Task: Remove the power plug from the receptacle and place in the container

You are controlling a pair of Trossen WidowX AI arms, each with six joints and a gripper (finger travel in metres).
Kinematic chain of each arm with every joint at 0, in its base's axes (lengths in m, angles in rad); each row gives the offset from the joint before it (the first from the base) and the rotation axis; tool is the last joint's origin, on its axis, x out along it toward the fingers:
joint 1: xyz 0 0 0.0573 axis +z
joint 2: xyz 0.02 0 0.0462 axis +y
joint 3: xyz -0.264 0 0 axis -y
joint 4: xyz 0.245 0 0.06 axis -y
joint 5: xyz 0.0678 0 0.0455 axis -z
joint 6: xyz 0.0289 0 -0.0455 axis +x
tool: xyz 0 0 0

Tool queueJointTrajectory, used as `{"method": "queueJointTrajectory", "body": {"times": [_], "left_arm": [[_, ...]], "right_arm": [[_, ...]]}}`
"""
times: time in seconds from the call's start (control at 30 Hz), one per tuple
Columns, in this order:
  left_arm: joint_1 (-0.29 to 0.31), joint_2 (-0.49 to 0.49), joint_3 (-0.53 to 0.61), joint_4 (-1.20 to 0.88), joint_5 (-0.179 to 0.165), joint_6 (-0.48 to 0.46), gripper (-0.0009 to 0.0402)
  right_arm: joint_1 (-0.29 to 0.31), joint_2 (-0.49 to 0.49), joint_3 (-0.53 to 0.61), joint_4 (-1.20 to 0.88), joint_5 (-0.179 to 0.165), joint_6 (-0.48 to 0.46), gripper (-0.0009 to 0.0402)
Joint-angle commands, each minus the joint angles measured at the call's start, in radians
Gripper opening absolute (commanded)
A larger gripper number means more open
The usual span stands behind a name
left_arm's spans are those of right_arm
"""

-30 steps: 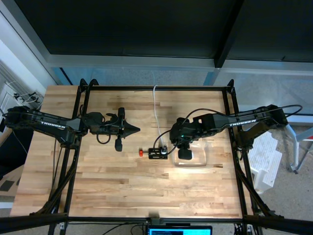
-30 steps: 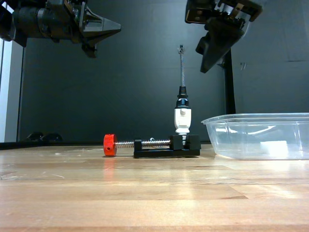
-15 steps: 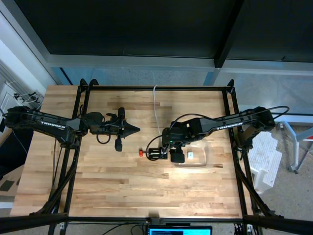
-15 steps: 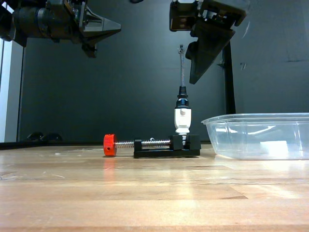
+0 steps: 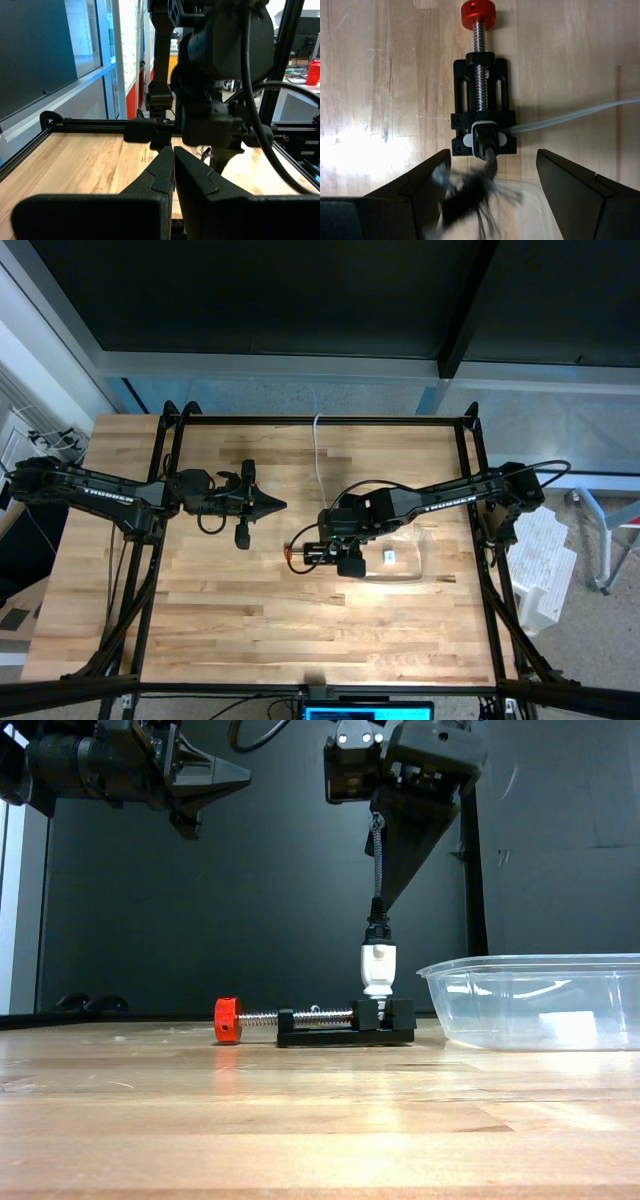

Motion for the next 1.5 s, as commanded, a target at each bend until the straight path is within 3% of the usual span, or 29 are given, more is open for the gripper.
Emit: {"method": "queueJointTrajectory", "body": {"times": [0.03,0.77,1.5], "left_arm": [[0.000,0.000,0.000,0.000,0.000,0.000,0.0000],[0.000,0.000,0.000,0.000,0.000,0.000,0.0000],[0.000,0.000,0.000,0.000,0.000,0.000,0.0000]], "right_arm": [[0.002,0.014,0.000,0.010,-0.003,0.000,0.0239],[0.005,0.048,-0.021,0.051,0.005,-0.026,0.0193],[0.003,0.047,-0.032,0.085,0.004,-0.029,0.0071]]}}
